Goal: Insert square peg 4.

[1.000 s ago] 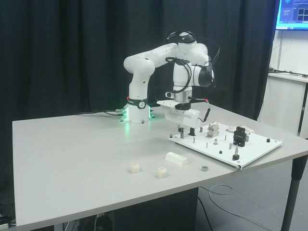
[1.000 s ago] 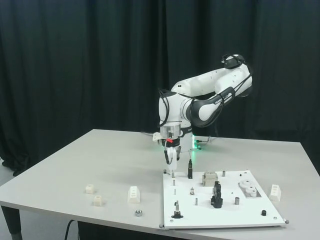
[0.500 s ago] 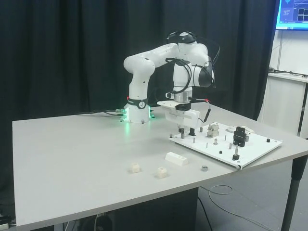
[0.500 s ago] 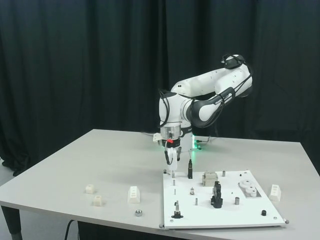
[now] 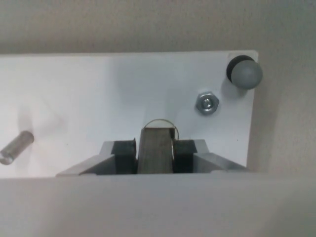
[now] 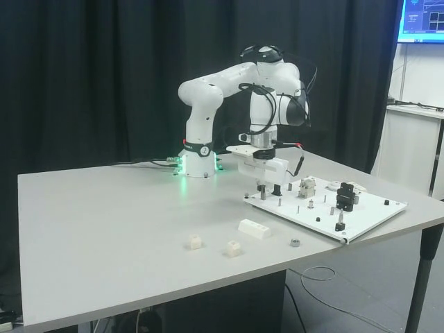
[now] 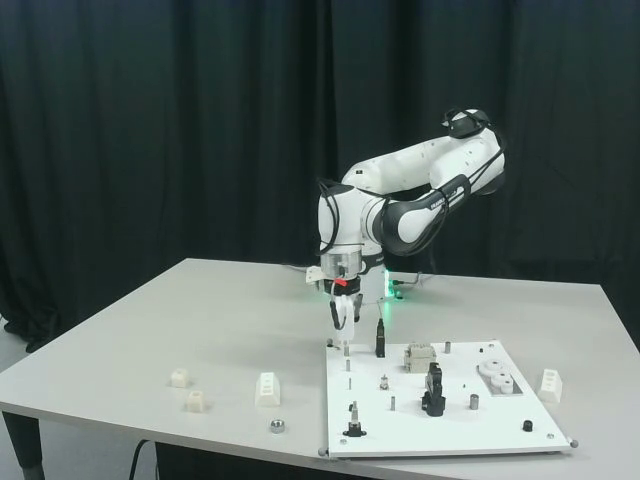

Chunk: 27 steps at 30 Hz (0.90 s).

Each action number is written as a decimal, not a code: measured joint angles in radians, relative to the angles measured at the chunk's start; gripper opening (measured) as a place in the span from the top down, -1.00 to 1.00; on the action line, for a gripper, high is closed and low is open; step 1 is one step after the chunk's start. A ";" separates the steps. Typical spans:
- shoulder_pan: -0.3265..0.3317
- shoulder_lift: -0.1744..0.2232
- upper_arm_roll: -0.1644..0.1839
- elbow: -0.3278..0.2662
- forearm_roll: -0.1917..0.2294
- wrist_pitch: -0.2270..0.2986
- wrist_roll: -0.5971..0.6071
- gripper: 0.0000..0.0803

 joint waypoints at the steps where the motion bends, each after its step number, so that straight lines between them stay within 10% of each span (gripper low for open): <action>1: 0.000 0.000 0.000 0.000 0.000 0.000 -0.005 0.61; 27: 0.006 0.004 0.001 -0.001 -0.003 0.005 0.028 0.61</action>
